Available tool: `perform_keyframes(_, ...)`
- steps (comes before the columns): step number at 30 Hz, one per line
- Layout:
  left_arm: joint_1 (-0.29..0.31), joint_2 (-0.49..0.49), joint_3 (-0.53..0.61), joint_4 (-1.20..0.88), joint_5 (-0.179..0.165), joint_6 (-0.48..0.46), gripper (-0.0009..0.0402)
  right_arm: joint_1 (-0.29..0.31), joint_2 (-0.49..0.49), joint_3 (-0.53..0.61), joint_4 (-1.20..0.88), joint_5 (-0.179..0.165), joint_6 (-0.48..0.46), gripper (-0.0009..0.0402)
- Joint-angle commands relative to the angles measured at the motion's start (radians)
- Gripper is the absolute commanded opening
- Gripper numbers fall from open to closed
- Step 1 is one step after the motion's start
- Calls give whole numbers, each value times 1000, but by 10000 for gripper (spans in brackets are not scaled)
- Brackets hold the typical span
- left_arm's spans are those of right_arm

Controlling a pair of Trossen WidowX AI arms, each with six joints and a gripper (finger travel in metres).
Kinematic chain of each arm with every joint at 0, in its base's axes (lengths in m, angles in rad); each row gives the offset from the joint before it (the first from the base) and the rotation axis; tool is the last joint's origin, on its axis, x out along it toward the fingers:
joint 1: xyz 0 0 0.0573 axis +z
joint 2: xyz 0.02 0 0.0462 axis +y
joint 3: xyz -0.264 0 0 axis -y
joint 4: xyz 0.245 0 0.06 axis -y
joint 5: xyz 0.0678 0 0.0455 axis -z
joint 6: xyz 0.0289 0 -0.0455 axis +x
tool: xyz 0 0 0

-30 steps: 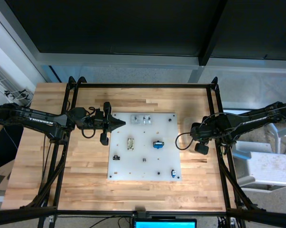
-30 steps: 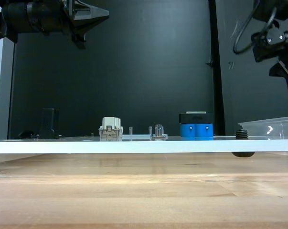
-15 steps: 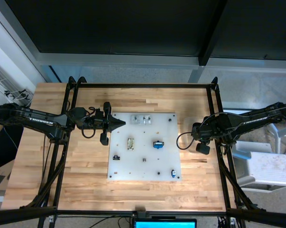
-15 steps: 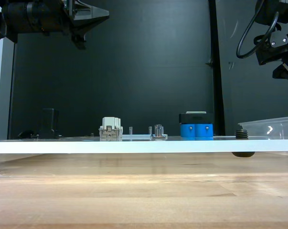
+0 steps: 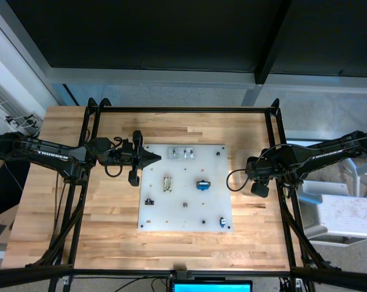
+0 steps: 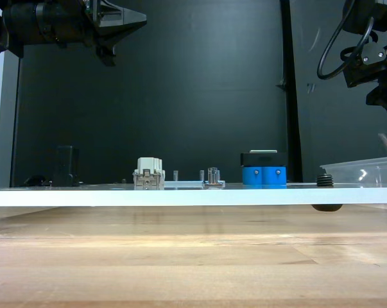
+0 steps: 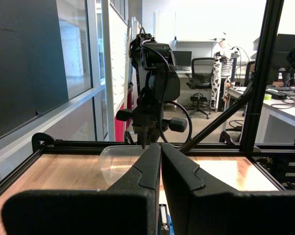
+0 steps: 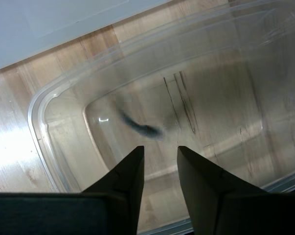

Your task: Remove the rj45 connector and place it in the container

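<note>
Held right gripper (image 8: 159,149) narrowly parted over container (image 8: 37,112), high view's mid-right, presumably releasing blurred rj45 connector (image 8: 140,128). Parked left gripper (image 7: 160,147) closed, mid-left, out of the way.

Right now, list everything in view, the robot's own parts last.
table: one, light wood, under everything.
white board: one, white, mid-table.
blue block: one, blue with black top, near the board's middle.
grey connector: one, pale grey, on the board left of the blue block.
small black part: one, black, near the board's left edge.
container: one, clear, on the table right of the board.
dark item: one, blurred, inside the container; maybe the rj45 connector.
left hand: one, black, shut, above the board's far left edge.
right hand: one, black, open, over the container.
</note>
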Motion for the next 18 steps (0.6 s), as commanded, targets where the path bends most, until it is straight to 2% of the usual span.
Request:
perform_keyframes(1, 0, 0, 0, 0, 0, 0, 1, 0, 1, 1, 0, 3, 0, 117)
perform_keyframes(18, 0, 0, 0, 0, 0, 0, 1, 0, 1, 1, 0, 3, -1, 159)
